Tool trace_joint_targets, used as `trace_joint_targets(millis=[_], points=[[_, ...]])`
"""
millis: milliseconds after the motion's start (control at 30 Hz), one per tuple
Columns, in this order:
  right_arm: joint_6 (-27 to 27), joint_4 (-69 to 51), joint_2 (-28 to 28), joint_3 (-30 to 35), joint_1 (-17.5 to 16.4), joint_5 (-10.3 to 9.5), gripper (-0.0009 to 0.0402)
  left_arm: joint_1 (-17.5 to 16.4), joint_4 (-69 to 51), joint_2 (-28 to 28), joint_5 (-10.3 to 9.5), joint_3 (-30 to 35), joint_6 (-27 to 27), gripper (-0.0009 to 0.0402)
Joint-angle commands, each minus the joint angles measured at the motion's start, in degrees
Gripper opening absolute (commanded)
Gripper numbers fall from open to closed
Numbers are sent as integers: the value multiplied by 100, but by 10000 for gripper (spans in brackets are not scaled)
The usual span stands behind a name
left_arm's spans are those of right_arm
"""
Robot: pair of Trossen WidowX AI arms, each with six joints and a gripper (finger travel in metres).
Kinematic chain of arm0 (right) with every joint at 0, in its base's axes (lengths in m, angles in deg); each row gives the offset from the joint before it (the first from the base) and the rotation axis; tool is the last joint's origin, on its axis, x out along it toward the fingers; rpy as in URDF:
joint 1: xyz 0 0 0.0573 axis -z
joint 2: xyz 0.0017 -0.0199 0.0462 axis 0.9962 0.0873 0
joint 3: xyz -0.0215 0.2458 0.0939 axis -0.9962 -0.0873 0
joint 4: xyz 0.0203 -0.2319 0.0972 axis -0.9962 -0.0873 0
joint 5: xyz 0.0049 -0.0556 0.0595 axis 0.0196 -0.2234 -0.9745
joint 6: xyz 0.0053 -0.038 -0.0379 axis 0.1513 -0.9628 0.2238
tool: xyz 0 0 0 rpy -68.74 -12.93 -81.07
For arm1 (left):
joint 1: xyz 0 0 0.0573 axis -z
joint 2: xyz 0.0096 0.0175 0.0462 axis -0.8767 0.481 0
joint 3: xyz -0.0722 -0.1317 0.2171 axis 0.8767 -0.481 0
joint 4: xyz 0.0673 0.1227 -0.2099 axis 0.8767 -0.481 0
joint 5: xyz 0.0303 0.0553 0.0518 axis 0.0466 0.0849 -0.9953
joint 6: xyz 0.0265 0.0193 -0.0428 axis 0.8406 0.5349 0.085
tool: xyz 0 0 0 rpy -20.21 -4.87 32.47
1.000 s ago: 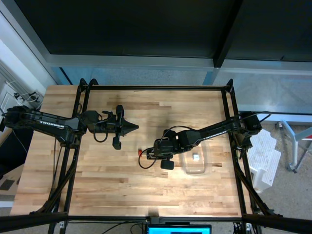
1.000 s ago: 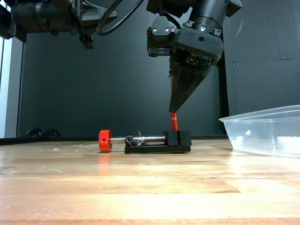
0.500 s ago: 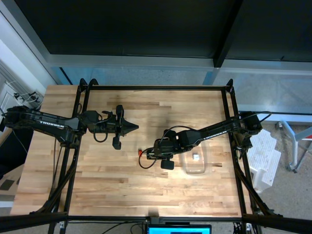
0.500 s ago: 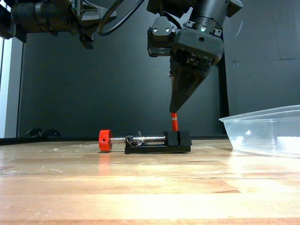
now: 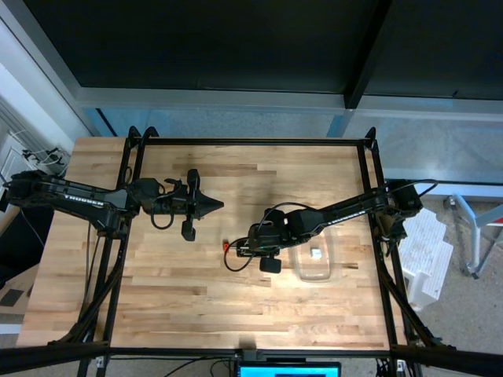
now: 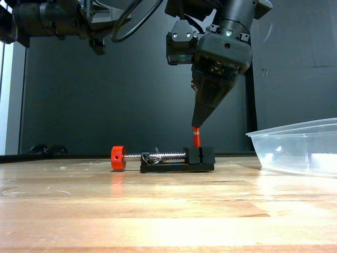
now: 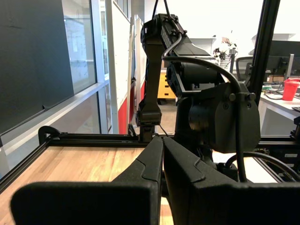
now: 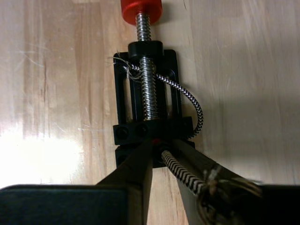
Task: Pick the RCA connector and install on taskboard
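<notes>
Tabletop, right claw holding RCA connector on taskboard, left claw aloft

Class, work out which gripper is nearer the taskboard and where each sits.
Right. The right gripper is directly over the taskboard, pinching the RCA connector standing on it; the left gripper, shut, hangs well off to the board's left.

A robotics lab: a wooden bench inside a black metal frame carries a left arm and a right arm, with a screen at its near edge. Glass partitions, desks and an office chair stand beyond.
</notes>
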Motion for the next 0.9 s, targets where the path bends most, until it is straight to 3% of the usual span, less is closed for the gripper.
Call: trace_joint_targets(millis=[33, 433, 500, 900], points=[[2, 52, -26, 48, -4, 7, 94, 0, 0, 0, 0, 2, 2, 0], [-15, -31, -225, 79, -4, -13, 185, 0, 0, 0, 0, 2, 2, 0], [-24, -105, -323, 72, -4, -155, 194, -2, -2, 0, 0, 2, 2, 0], [-83, -511, -691, 72, -7, -144, 194, 0, -2, 0, 0, 2, 2, 0]])
